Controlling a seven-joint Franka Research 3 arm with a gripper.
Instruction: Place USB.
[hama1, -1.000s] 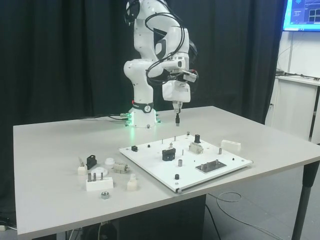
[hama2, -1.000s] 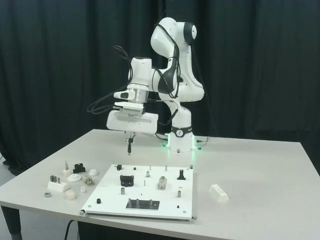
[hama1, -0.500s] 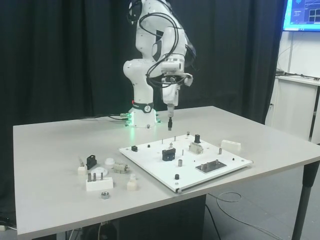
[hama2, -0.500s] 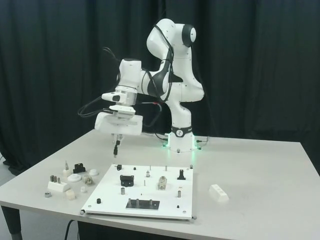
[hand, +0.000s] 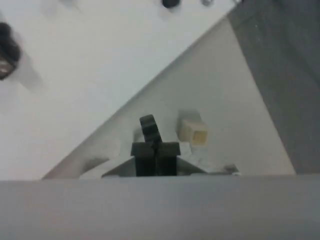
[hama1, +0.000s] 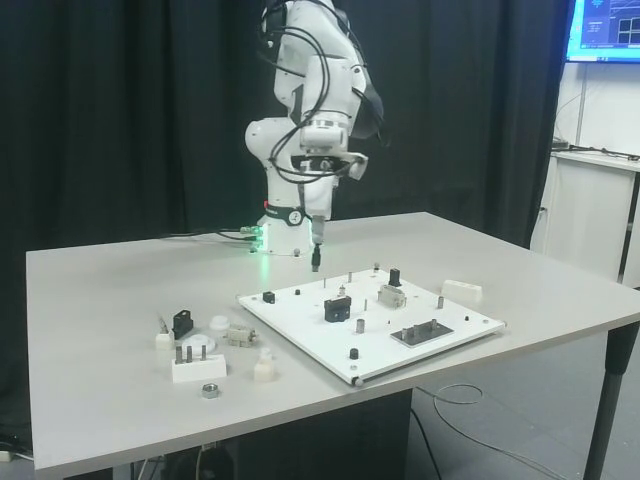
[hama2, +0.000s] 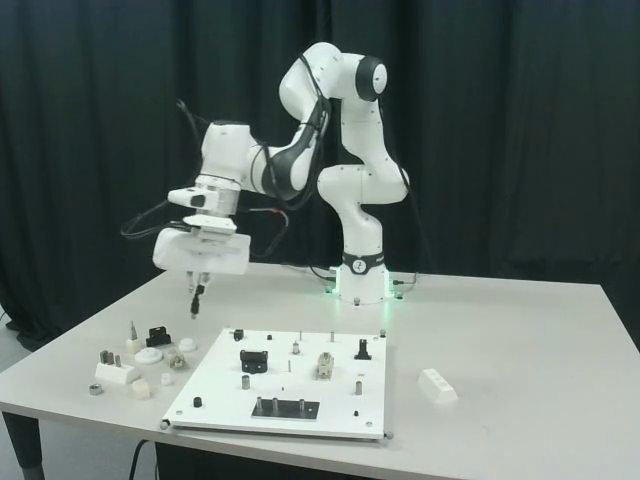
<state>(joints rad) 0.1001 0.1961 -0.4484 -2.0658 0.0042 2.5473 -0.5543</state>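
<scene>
My gripper hangs above the grey table, just off the white board's far left edge. It is shut on a small black USB plug, which points down from the fingertips. The second room view has the gripper left of the board, above the cluster of loose parts. Through the wrist camera the black fingers pinch the USB plug, with the board's edge running past it.
Several loose parts lie on the table beside the board, among them a small white piece with a square hole. Black and grey fixtures stand on the board. A white block rests at the far side.
The arm has swung away from over the board toward the loose-parts side, carrying the black plug a little lower.
</scene>
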